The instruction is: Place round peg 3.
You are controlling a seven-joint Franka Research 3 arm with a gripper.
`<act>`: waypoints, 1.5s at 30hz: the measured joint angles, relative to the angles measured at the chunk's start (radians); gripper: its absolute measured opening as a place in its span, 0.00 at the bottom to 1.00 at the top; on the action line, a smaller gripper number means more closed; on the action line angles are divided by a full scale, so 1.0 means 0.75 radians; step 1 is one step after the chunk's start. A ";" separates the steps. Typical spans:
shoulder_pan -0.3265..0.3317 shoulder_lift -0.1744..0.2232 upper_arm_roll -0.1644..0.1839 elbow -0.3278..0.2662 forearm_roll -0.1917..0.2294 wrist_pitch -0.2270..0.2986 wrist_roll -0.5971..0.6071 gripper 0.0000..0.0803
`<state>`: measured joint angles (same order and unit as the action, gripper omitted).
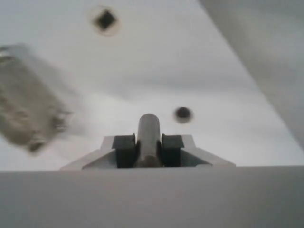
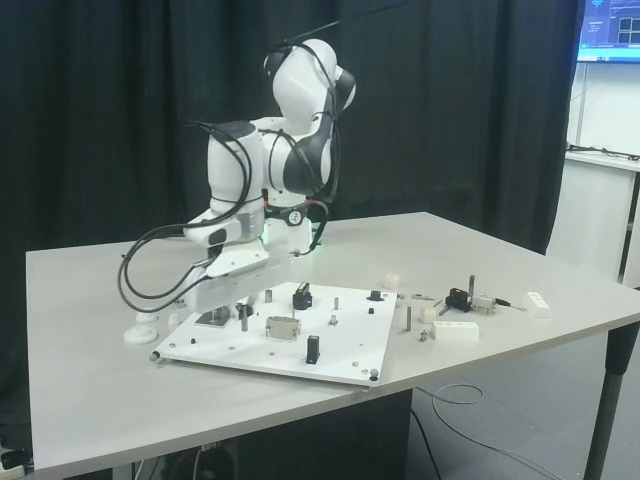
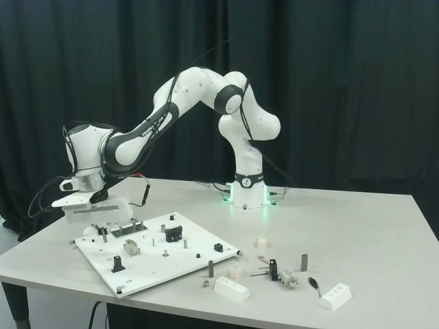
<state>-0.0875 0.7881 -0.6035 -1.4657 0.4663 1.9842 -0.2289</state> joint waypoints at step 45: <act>0.565 -0.371 0.082 -0.338 0.010 -0.384 0.645 0.14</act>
<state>0.3362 0.5098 -0.5420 -1.7193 0.4737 1.6964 0.2551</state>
